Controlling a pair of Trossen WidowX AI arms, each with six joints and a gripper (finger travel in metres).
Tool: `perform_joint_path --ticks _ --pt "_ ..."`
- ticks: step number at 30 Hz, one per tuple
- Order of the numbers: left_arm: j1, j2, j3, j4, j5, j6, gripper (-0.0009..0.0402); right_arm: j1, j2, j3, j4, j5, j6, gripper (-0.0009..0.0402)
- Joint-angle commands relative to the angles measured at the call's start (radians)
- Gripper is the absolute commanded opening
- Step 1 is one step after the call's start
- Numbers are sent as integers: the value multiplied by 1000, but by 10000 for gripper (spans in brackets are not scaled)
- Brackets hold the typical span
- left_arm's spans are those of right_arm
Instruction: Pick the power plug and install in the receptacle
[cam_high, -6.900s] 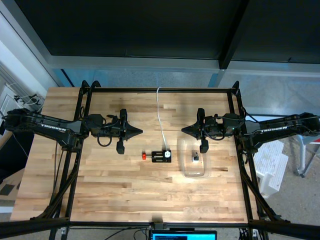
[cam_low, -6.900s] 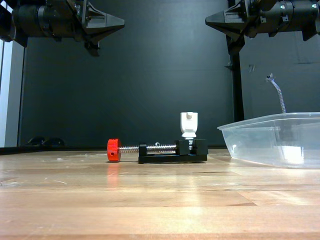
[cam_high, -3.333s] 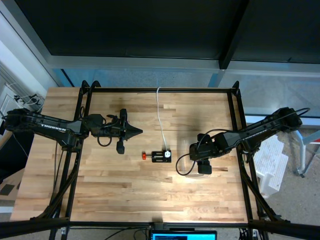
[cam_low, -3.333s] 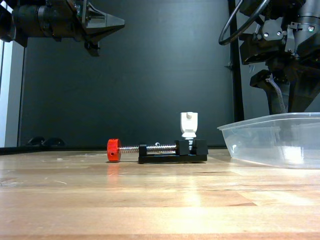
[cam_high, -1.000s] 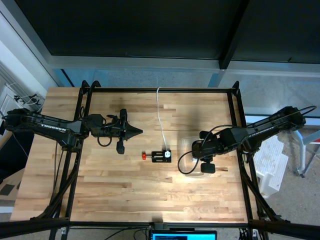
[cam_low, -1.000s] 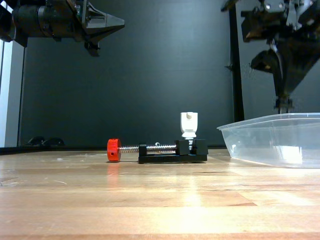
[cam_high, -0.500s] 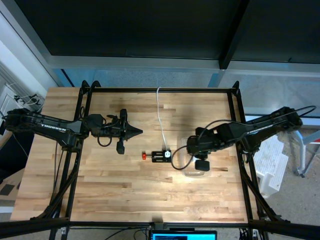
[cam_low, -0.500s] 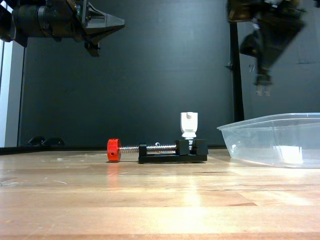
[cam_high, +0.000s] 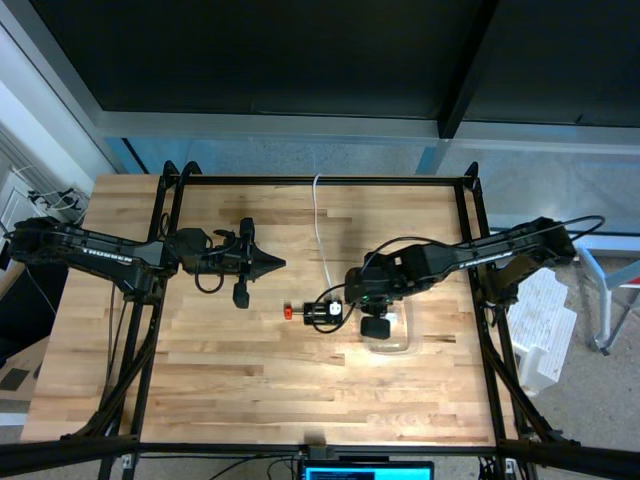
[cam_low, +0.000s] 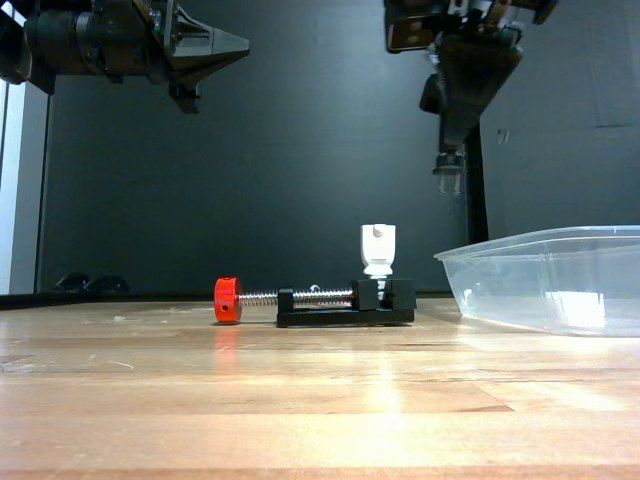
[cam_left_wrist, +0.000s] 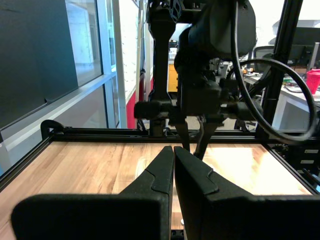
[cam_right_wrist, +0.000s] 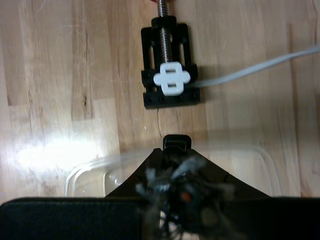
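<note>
Dark plug (cam_low: 448, 174), clamped in right gripper (cam_low: 452, 150), hangs above and beside the receptacle (cam_low: 377, 246); left gripper (cam_low: 238, 43), fingers together, hovers well apart.

The right tool (cam_low: 449, 150), clamped on the power plug (cam_low: 448, 172), hung high over the tabletop (cam_low: 300, 400), above that rim of the clear tray (cam_low: 545, 280) nearest the receptacle (cam_low: 377, 250). Open air lay between the plug's prongs and the white socket face, which stood lower and toward the left arm. The white cable (cam_high: 321, 230) trailed off across the far tabletop. The left tool (cam_low: 240, 45), fingers together, hovered high and well apart, with free room around the red knob (cam_low: 227, 300).
</note>
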Motion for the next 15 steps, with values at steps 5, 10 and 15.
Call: perform_joint_path --ticks 5,10,15 --pt "0 0 0 0 0 0 0 -13 94 99 -5 -6 -22 0" --pt "0 0 0 0 0 0 0 -23 143 146 -5 -6 -37 0" --pt "0 0 0 0 0 0 0 -28 185 177 -3 -6 -59 0"
